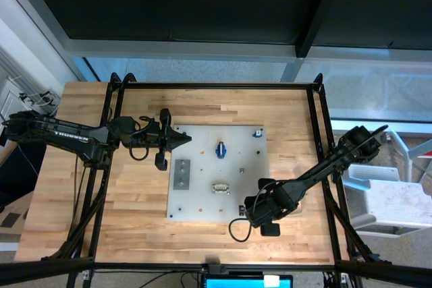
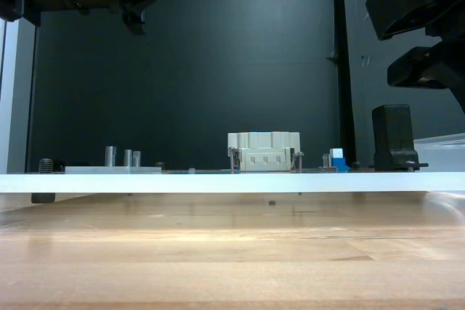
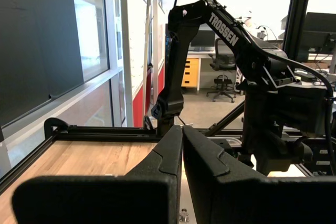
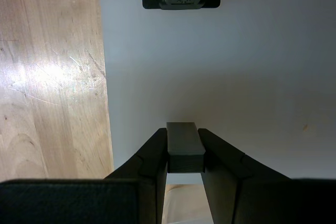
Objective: Pick the 16mm bar and place in it's hole on the taskboard
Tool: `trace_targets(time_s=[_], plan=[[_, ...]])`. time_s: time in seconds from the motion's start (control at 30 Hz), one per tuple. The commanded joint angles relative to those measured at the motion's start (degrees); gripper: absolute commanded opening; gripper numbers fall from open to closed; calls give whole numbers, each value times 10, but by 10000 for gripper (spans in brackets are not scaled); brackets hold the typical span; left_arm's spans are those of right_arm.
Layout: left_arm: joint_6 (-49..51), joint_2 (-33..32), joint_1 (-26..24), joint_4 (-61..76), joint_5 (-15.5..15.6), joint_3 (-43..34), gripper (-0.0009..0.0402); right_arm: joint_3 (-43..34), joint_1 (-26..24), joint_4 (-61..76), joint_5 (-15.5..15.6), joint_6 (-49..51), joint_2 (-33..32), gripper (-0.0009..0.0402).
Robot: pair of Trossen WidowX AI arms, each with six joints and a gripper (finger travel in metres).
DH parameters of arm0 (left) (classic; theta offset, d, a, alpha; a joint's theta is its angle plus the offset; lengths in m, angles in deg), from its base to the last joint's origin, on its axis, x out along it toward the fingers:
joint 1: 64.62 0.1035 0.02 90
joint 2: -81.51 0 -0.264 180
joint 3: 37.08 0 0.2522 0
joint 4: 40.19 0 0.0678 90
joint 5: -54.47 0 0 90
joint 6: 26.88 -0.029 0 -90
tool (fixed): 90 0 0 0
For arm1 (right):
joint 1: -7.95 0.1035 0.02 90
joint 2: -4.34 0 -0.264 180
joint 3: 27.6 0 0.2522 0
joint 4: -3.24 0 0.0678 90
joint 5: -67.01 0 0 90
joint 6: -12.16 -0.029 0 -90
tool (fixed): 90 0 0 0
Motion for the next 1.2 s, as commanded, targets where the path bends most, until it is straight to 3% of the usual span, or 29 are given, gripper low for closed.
trace_targets(time_s=[0.03, 0.27, 0.57, 0.77, 0.93, 1.2], plan=[[0, 0, 0, 3, 0, 0, 0, -1, 0, -1, 0, 0, 1, 0], [0, 0, 0, 4, 0, 0, 0, -3, 0, -1, 1, 0, 1, 39], [0, 0, 0, 4, 0, 0, 0, -17, 0, 14, 1, 1, 2, 175], [0, 0, 0, 4, 0, 0, 0, -23, 0, 22, 1, 0, 2, 241], [0, 0, 0, 3, 0, 0, 0, -41, 0, 51, 1, 1, 5, 265], [0, 0, 0, 3, 0, 0, 0, -78, 0, 99, 0, 1, 22, 271]])
